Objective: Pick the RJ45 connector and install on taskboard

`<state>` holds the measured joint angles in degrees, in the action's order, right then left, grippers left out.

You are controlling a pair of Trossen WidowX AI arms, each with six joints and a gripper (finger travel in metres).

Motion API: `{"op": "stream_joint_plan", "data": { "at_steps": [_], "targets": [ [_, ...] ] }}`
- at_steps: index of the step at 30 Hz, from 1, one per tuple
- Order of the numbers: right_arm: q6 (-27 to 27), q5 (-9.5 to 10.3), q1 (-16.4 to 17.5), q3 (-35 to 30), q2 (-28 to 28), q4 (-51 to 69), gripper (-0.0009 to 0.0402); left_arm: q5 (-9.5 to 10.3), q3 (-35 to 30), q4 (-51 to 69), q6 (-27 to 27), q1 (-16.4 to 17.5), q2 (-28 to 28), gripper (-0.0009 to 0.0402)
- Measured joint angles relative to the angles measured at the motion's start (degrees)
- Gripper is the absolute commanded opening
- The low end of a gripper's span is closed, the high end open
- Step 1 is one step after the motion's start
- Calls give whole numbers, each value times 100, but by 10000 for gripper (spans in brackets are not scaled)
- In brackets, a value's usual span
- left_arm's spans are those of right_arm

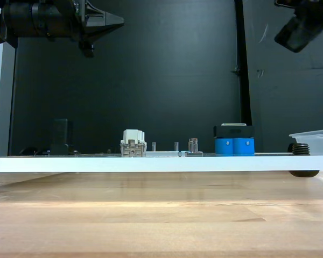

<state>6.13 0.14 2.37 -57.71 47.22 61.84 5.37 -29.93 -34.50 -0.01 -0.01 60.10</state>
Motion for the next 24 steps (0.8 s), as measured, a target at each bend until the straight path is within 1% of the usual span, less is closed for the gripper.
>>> {"op": "stream_joint_plan", "data": {
  "at_steps": [9, 16, 18, 22, 24],
  "targets": [
    [352, -7, 577, 0, 0, 852, 0, 0, 0, 0, 0, 0, 0, 0],
    [918, -79, 1276, 4, 15, 1294, 0, 0, 0, 0, 0, 0, 0, 0],
    [1084, -136, 1464, 7, 15, 1366, 0, 0, -2, -2, 0, 0, 0, 0],
    [1432, -404, 1862, 9, 39, 1462, 0, 0, -2, 0, 0, 0, 0, 0],
    [1591, -498, 2059, 13, 87, 1499, 0, 0, 0, 0, 0, 0, 0, 0]
  ]
}}
